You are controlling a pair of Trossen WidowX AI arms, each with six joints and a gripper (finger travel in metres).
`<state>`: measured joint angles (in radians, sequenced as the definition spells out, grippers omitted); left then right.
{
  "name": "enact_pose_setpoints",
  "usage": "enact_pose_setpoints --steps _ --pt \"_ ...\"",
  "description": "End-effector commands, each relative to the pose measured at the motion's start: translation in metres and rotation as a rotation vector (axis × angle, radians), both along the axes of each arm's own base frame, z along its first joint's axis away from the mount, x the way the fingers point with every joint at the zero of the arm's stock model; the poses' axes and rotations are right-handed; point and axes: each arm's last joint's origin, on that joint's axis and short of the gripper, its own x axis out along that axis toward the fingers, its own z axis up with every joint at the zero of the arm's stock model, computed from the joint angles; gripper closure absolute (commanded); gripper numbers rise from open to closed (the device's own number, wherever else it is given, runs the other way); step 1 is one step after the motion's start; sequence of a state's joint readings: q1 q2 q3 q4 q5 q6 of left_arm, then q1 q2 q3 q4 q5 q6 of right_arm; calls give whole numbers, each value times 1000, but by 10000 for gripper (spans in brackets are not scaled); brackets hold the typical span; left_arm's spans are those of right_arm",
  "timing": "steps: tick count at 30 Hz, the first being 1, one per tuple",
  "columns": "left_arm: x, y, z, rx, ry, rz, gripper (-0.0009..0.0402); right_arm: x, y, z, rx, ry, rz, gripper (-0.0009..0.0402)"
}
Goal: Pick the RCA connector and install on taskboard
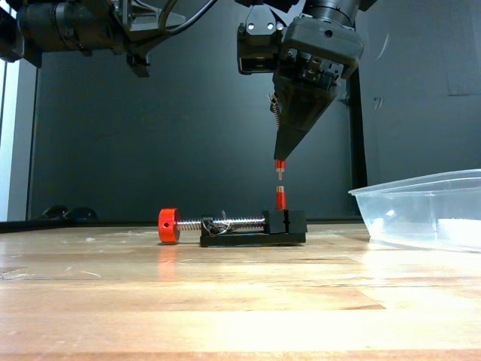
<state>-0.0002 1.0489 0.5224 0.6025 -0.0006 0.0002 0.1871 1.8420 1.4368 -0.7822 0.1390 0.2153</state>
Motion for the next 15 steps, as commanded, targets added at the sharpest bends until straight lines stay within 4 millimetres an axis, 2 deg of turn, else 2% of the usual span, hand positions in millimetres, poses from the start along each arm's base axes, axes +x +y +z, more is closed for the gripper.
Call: enact_pose_setpoints --steps 1,15 --pt "0 0 0 0 -1 0 393 0 0 -2 0 2 0 393" --pt "0 0 0 0 0 0 393 0 0 -4 1 -8 0 393"
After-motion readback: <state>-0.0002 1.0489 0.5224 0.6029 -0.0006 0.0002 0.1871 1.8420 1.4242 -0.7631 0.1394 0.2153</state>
